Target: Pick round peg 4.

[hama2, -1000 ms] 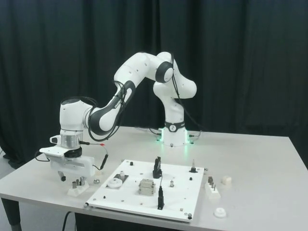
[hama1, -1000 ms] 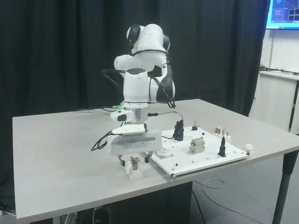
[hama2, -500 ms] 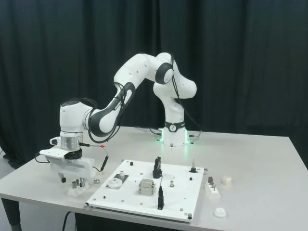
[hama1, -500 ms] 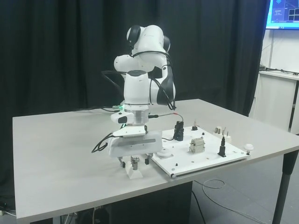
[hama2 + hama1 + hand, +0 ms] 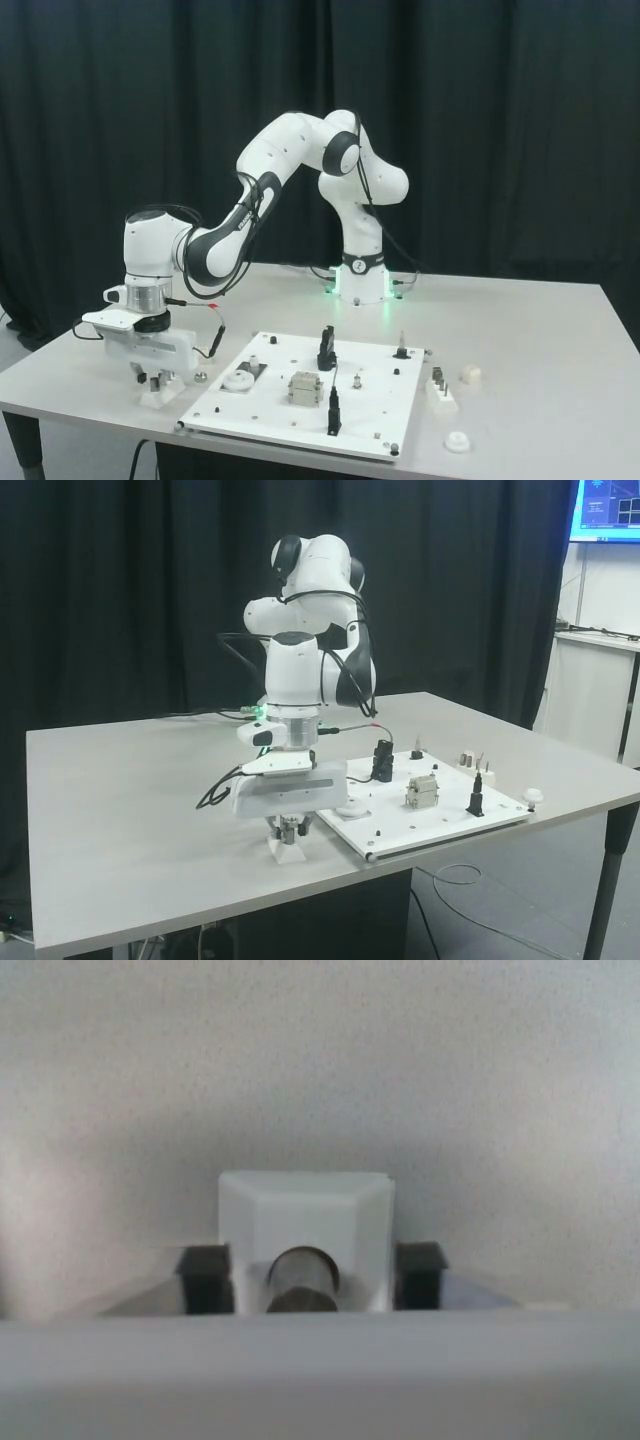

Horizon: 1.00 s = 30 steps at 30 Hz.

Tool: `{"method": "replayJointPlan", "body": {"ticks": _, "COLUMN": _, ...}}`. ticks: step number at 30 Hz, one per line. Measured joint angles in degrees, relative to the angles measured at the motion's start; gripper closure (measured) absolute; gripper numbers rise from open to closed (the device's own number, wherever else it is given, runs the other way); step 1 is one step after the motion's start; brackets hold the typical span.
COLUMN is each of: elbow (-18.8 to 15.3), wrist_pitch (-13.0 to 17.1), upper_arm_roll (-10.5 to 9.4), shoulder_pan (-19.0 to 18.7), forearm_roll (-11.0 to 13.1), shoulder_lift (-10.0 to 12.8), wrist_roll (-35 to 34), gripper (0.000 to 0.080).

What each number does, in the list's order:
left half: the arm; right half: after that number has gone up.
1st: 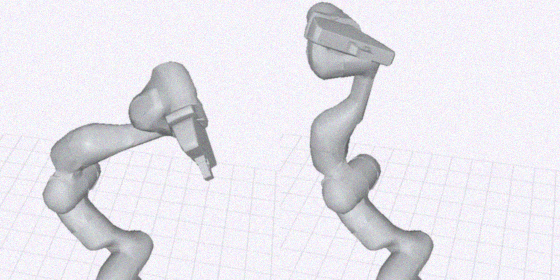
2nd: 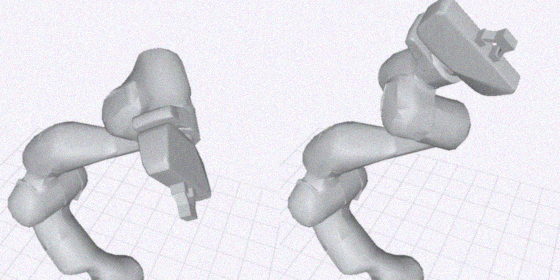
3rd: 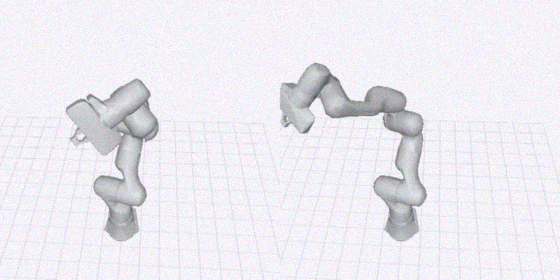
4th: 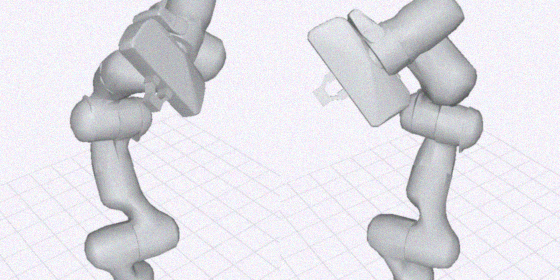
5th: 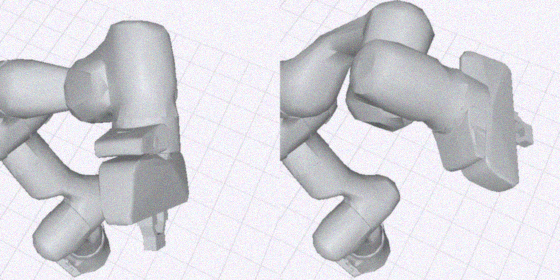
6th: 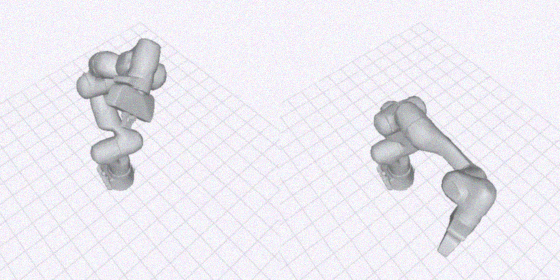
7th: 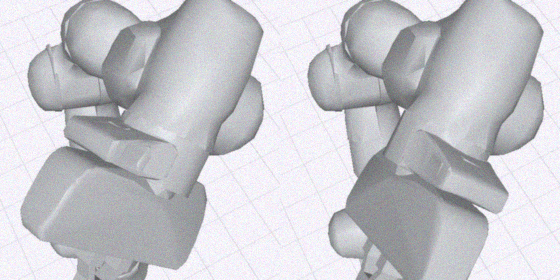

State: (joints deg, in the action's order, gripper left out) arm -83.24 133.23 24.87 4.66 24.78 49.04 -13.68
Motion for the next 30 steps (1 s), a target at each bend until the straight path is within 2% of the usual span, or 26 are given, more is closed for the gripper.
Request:
{"method": "replayJointPlan", "body": {"ticks": 9, "elbow": 0.0, "wrist_pitch": -0.1, "upper_arm_roll": -0.01, "shoulder_pan": 0.0, "forearm_roll": 0.0, "shoulder_lift": 0.0, "wrist_roll": 0.0, "gripper": 0.0412}}
{"method": "replayJointPlan", "body": {"ticks": 10, "elbow": 0.0, "wrist_pitch": -0.1, "upper_arm_roll": -0.01, "shoulder_pan": 0.0, "forearm_roll": 0.0, "shoulder_lift": 0.0, "wrist_roll": 0.0, "gripper": 0.0654}}
{"method": "replayJointPlan", "body": {"ticks": 20, "elbow": 0.4, "wrist_pitch": -0.5, "upper_arm_roll": -0.01, "shoulder_pan": 0.0, "forearm_roll": 0.1, "shoulder_lift": 0.0, "wrist_roll": 0.0, "gripper": 0.0654}}
{"method": "replayJointPlan", "body": {"ticks": 30, "elbow": 2.9, "wrist_pitch": -3.3, "upper_arm_roll": 0.56, "shoulder_pan": 0.1, "forearm_roll": 0.1, "shoulder_lift": 0.0, "wrist_roll": -0.2, "gripper": 0.0654}}
